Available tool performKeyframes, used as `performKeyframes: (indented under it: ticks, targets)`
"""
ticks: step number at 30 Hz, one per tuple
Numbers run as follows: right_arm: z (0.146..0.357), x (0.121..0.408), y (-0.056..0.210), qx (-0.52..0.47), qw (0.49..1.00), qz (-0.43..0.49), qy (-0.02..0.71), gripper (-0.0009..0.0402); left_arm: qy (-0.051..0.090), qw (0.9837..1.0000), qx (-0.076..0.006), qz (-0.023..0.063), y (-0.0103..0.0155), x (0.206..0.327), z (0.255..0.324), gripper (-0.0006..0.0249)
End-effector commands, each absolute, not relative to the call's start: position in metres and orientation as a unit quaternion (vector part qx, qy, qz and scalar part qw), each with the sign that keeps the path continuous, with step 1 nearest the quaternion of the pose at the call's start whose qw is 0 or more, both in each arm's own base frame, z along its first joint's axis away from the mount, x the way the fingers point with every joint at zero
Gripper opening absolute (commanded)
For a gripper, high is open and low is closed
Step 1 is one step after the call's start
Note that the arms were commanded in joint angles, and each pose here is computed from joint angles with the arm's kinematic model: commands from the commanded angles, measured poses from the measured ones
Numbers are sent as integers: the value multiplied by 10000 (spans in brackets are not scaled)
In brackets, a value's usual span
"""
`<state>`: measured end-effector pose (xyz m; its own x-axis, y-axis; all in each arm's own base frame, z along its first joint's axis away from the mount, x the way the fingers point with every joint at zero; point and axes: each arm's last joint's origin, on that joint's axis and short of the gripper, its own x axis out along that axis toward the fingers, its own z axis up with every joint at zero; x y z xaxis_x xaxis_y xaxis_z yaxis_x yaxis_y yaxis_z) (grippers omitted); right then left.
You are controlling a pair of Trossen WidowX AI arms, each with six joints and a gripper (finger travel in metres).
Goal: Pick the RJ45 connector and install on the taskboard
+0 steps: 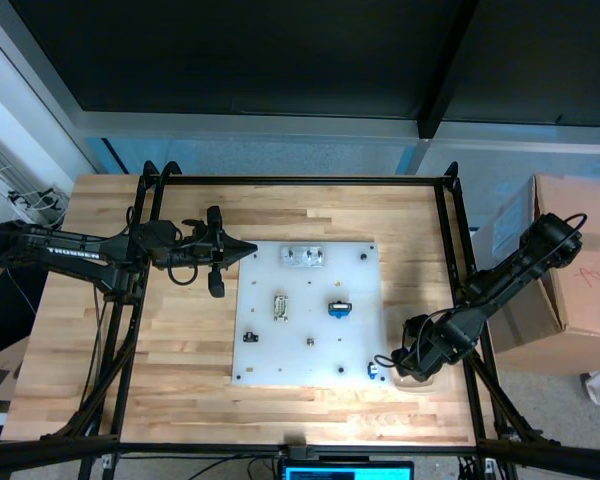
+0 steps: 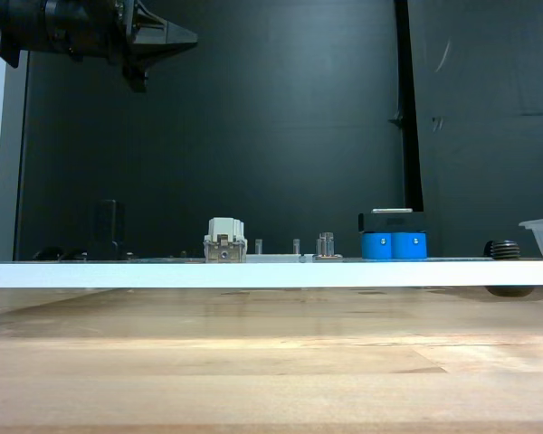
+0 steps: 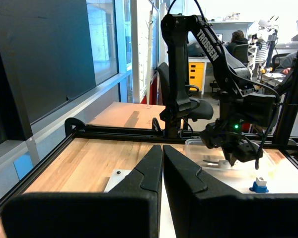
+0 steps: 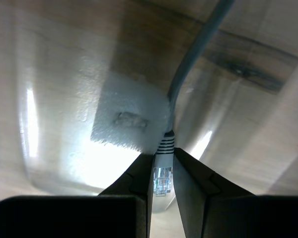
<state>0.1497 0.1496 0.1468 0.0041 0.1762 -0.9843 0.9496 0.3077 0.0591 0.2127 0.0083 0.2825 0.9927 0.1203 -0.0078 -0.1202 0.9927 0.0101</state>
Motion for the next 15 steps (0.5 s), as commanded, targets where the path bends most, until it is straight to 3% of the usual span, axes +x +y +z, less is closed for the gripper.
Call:
performKeyframes:
  ticks: [1,6,15]
  targets:
    - [1569,1503,1501,4636,5364,-3599,6065,10,42,9982,48,602,83,2128,2825,0]
    - [1776,1483,1474,4505,5468,-3554,6097,8,42,9982,50,604,84,2128,2825,0]
    - [2205,1431,1255,3853,6165,-3067,6143,9,42,9982,50,602,83,2128,2825,0]
